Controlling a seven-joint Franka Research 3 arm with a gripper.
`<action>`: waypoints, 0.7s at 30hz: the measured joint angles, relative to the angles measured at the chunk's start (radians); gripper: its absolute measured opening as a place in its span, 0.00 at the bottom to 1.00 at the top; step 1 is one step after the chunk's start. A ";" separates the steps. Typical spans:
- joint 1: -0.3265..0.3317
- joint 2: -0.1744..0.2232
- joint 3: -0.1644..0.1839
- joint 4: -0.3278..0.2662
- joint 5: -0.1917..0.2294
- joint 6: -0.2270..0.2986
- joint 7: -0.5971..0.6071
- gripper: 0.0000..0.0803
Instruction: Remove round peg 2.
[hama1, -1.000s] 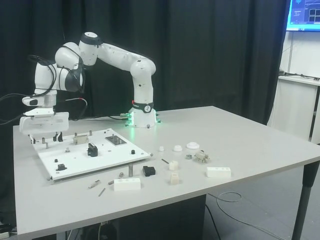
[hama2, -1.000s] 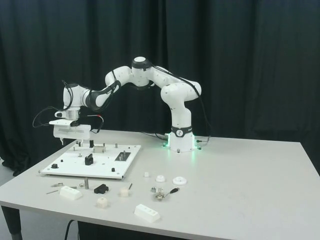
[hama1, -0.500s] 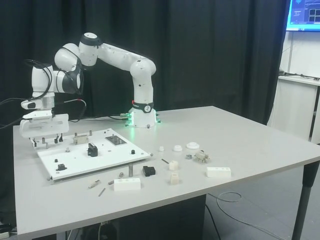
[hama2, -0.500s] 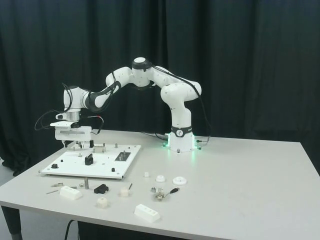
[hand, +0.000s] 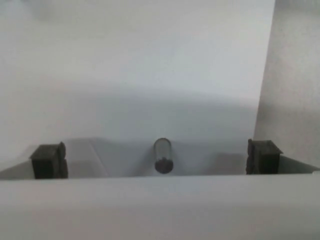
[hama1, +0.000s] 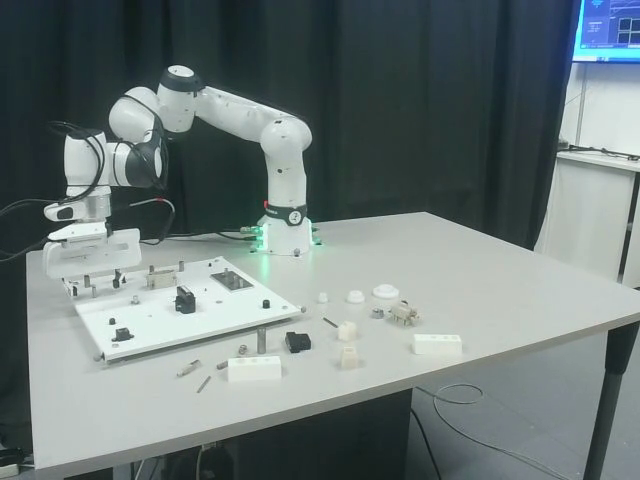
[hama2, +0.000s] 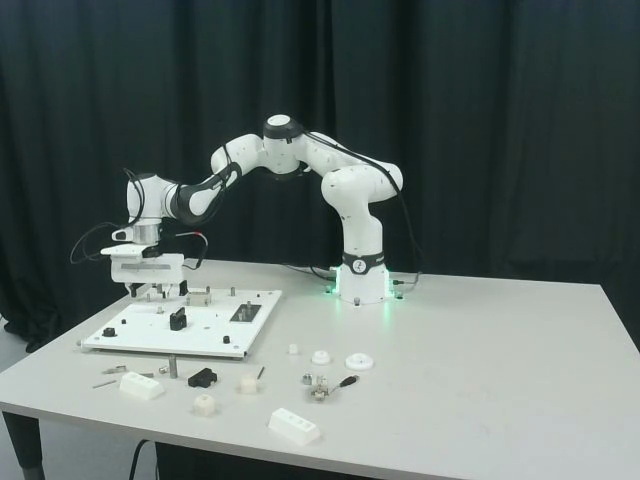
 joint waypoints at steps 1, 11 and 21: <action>0.000 0.000 -0.001 0.000 0.000 0.000 0.000 1.00; 0.001 0.002 -0.012 0.004 -0.001 -0.002 0.009 0.77; 0.003 0.003 -0.014 0.006 -0.001 -0.003 0.016 0.51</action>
